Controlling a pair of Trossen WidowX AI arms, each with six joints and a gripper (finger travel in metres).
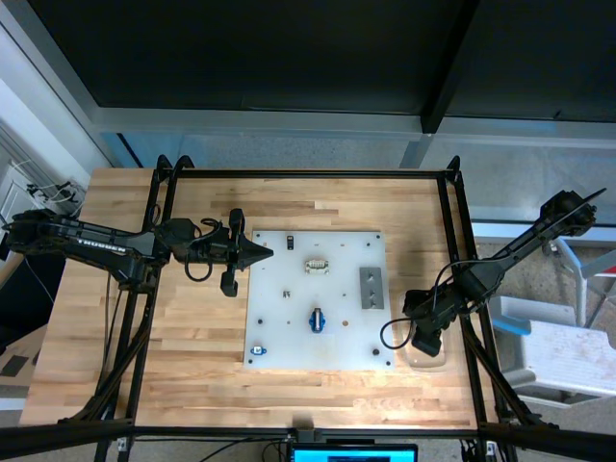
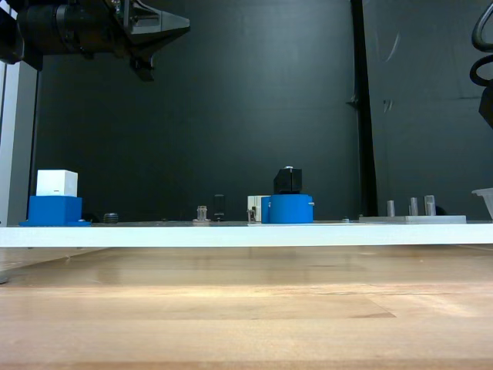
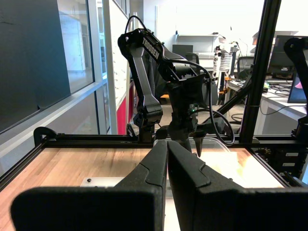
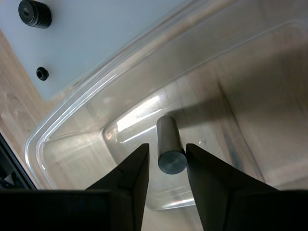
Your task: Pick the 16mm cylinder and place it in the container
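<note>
One camera looks down from above the bench's point(image 1: 192, 385) near edge. Another sits low there, looking level; both see the white board point(image 1: 289, 327). The left tool's point(image 3: 167, 144) camera faces the far right arm point(image 3: 144, 62). The right tool's point(image 4: 167, 147) peers closely into the container point(image 4: 67, 144).

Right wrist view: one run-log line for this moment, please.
right gripper open over container | 16mm cylinder inside | left gripper shut over board edge

We see the left gripper point(image 1: 258, 252) over the left edge of the white board point(image 1: 289, 327), its fingers drawn together to a point and aimed right. The right gripper point(image 1: 426, 345) hangs over the container point(image 1: 439, 364), which lies on the table point(image 1: 173, 366) just beside the board's near right corner. On the board stand a grey block point(image 1: 372, 287) and a blue upright part point(image 1: 317, 320).
</note>
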